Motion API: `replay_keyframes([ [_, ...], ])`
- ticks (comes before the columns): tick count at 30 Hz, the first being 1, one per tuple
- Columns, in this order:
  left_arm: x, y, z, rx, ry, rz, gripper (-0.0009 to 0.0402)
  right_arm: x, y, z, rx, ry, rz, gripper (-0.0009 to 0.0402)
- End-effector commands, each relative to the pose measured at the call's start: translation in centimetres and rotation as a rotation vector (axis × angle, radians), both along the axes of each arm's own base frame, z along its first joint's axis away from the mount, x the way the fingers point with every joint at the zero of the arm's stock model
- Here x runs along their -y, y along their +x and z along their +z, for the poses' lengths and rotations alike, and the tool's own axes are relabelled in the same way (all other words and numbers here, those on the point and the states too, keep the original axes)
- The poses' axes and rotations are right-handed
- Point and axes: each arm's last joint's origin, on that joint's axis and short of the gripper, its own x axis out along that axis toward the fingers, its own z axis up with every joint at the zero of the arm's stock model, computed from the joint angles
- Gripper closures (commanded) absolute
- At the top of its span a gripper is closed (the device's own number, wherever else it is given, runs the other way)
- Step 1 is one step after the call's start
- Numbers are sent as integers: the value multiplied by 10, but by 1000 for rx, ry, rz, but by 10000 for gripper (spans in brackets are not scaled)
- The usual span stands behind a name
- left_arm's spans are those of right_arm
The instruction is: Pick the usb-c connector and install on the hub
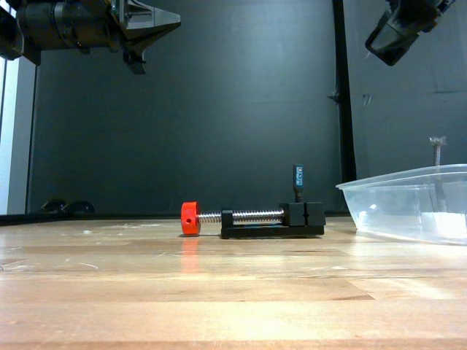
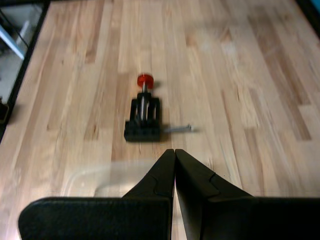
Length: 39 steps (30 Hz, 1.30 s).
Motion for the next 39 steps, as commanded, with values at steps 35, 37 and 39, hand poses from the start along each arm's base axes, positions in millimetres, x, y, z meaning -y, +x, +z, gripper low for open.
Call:
replay_keyframes([
  [35, 0, 0, 0, 0, 0, 0, 393, -25, 12, -43, -549, -8, 70, 393],
  [37, 0, 0, 0, 0, 0, 0, 393, -26, 14, -45, -561, -17, 66, 389],
  [39, 0, 0, 0, 0, 0, 0, 393, -26, 16, -47, -573, -19, 67, 376],
])
